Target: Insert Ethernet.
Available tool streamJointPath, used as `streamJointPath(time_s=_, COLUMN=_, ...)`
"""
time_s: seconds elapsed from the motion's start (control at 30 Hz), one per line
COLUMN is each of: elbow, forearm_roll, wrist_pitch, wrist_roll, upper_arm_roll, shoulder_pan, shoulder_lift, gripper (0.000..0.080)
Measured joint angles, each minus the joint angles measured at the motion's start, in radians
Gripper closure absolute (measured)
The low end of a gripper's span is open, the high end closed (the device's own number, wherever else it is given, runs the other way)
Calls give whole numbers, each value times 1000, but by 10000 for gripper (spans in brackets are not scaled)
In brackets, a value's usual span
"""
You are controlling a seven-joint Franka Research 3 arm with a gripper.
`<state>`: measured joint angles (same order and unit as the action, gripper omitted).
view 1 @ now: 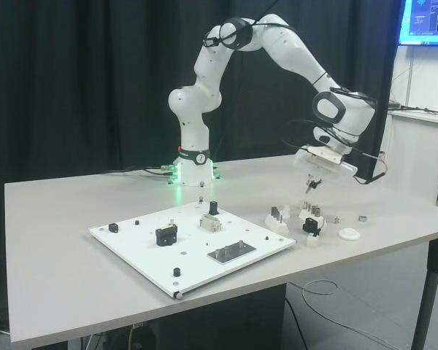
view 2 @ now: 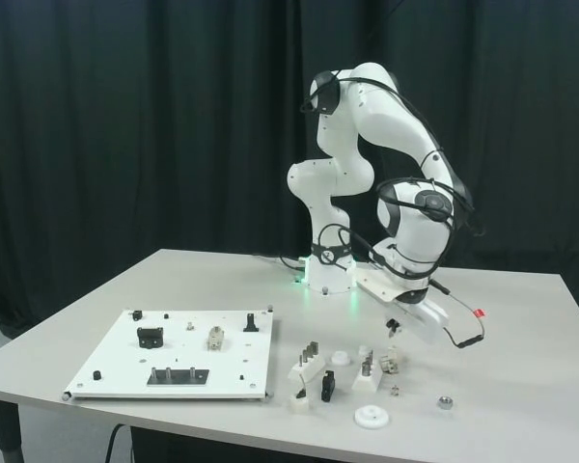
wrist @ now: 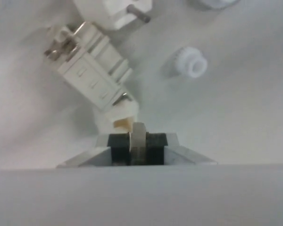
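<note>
Table edge, near: a white toothed disc (view 2: 372,416) lies flat at the front of the grey table (view 1: 58,240), with a small metal ring (view 2: 444,401) a little to one side.
Loose parts: a black piece (view 2: 328,384) and several white holder blocks (view 2: 307,367) stand in a cluster just beside the board, each apart from the next.
Board: a white square board (view 1: 142,251) lies flat on the table, carrying a black block (view 1: 166,235), a grey metal plate (view 1: 231,251), a pale socket part (view 1: 209,222) and small black pegs.
Ethernet plug: a pale, ridged connector (wrist: 92,70) with metal clips lies tilted on the table among the loose parts, directly beneath the claw; not touched by it.
Neighbours of plug: a white part with a metal pin (wrist: 120,12) lies just beside it; a white ribbed knob (wrist: 191,61) sits apart.
Claw: claw (wrist: 138,141) hangs above the loose parts, clear of the table. The wrist view shows its black fingers (wrist: 118,146) drawn nearly together on a thin pale strip; whether they truly grip it, cannot tell.
Arm: the white arm (view 2: 367,116) arches over from its base (view 1: 191,171) at the far side of the table.
</note>
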<state>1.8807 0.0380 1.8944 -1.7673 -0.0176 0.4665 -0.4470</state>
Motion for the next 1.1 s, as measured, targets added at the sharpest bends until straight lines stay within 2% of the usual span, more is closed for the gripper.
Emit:
streamJointPath(time_s=0.67, elbow=7, forearm_roll=164, wrist_pitch=-135, wrist_roll=93, upper_arm_roll=-3, shoulder_pan=-38, shoulder_lift=25, gripper=736)
streamJointPath(time_s=0.9, elbow=30, forearm_roll=223, wrist_pitch=-153, wrist_roll=115, upper_arm_roll=4, shoulder_pan=-69, shoulder_lift=35, gripper=737)
streamJointPath(time_s=1.1, elbow=67, forearm_roll=282, wrist_pitch=-153, wrist_roll=134, upper_arm_roll=36, shoulder_pan=-123, shoulder_lift=54, gripper=737)
